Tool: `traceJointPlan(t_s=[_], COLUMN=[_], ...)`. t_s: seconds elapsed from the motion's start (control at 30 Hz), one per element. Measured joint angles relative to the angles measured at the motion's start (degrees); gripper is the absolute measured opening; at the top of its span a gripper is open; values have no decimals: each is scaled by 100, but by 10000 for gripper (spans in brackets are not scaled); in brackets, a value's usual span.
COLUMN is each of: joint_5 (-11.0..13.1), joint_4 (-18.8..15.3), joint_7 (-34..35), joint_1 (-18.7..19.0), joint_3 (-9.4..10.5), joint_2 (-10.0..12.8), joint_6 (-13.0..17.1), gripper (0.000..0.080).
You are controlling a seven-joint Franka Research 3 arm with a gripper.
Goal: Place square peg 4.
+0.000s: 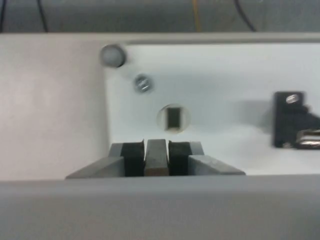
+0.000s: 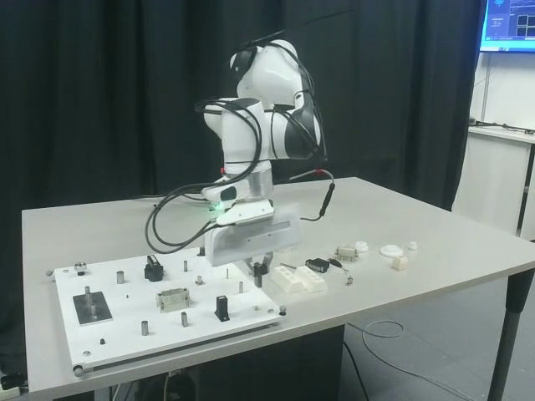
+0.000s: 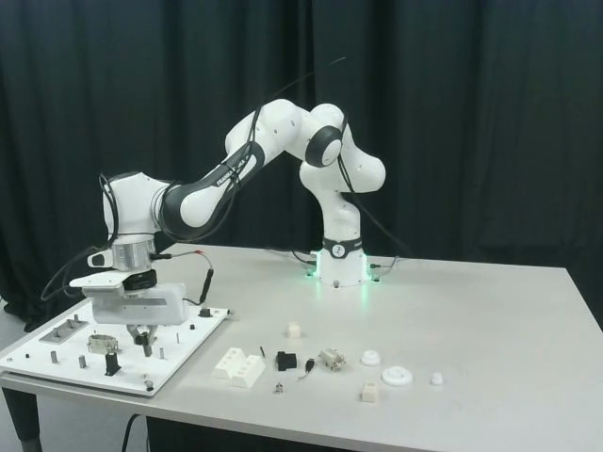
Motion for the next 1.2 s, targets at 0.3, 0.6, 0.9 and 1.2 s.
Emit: traceJointPlan(t_s=[0.3,0.6,0.9,1.2], joint_5=[0,10,40,41], joint_4=[-97,-579,-1308,-1890], joint_7=[277,757,1335,1932], joint_1=[171,687,1475,2286], joint_3=[0,1,3,5], joint_2=[-192,-517,-869,-1112], joint_6=[-824,-1217,-1030,-339], gripper=[98,98,98,98])
